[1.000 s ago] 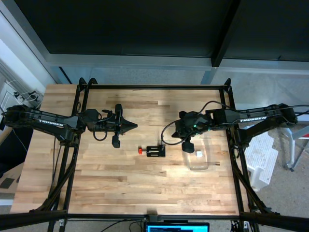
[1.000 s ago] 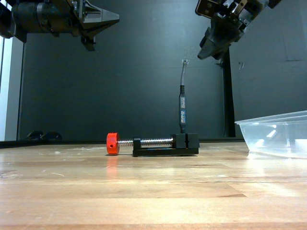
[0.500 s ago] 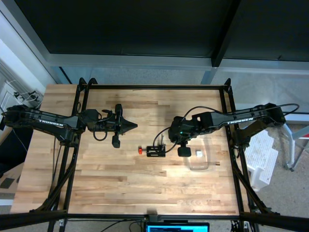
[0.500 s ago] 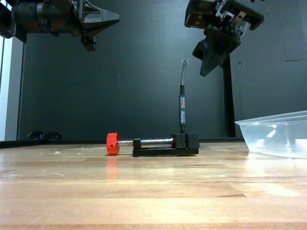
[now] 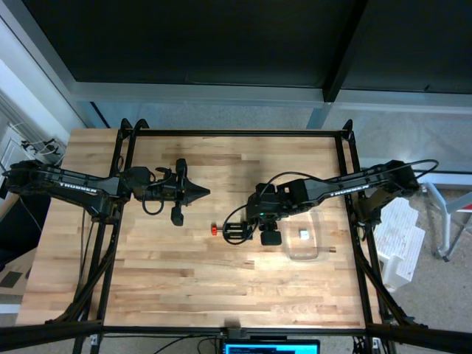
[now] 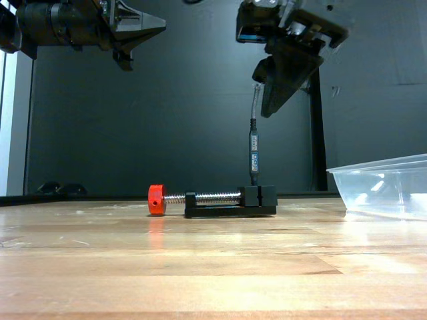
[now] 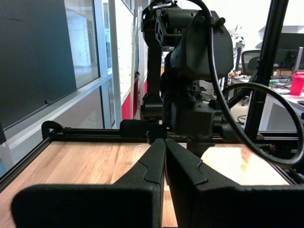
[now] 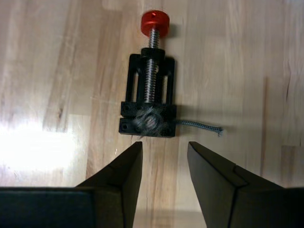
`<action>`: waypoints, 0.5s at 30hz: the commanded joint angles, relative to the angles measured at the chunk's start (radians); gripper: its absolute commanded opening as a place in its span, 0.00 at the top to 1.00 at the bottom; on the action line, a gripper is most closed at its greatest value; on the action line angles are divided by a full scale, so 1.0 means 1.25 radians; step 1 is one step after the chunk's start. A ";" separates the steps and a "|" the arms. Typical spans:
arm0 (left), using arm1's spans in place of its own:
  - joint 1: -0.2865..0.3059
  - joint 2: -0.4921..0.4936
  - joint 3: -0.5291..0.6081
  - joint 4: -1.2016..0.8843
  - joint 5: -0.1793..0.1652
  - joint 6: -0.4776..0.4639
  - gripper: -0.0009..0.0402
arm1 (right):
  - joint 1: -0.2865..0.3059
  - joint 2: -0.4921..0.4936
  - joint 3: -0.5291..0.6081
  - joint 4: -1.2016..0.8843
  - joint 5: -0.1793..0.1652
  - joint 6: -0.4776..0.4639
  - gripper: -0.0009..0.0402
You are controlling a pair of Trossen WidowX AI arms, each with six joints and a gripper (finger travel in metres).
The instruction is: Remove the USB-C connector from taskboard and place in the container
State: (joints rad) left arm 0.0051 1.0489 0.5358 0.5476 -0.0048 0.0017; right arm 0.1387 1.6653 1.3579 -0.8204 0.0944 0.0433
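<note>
Wooden worktop (image 5: 184, 280), plank-surfaced, framed by black rails. Left arm, extended level and well above the worktop on the left side; its left end effector (image 7: 165, 156) is seen with both fingers pressed together and nothing held between them, well apart from all task items. Right arm, reached inward from the right edge; its right end effector (image 8: 161, 147) is pointed down over the taskboard, fingers spread part-way open and nothing gripped, the tips shown in the low view just beside the upper end of the connector's cable tail. Container (image 6: 380, 180), clear shallow tray, set on the worktop to the right of the taskboard and apart from it. Taskboard (image 8: 147, 111), small black clamp fixture with a threaded screw, laid flat near the worktop's centre. USB-C connector (image 6: 254, 153), slim dark plug, seated upright in the block end of the taskboard, a thin grey braided tail (image 6: 255, 103) rising from it. Red-orange knob (image 6: 156, 199), fitted at the taskboard's left end. White cube (image 5: 303, 234), lying inside the container.
</note>
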 commanded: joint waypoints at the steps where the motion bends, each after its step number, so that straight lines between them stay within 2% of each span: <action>1: 0.000 0.000 0.000 0.000 0.000 0.000 0.98 | 0.002 0.026 0.023 -0.006 0.000 0.001 0.61; 7: 0.000 0.000 0.000 0.000 0.000 0.000 0.98 | 0.005 0.069 0.060 -0.015 0.000 0.001 0.60; 15: 0.000 0.000 0.000 0.000 0.000 0.000 0.98 | 0.008 0.088 0.058 -0.005 0.001 0.004 0.60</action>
State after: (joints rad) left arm 0.0051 1.0489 0.5354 0.5476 -0.0048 0.0021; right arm 0.1471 1.7756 1.4353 -0.8352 0.0944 0.0467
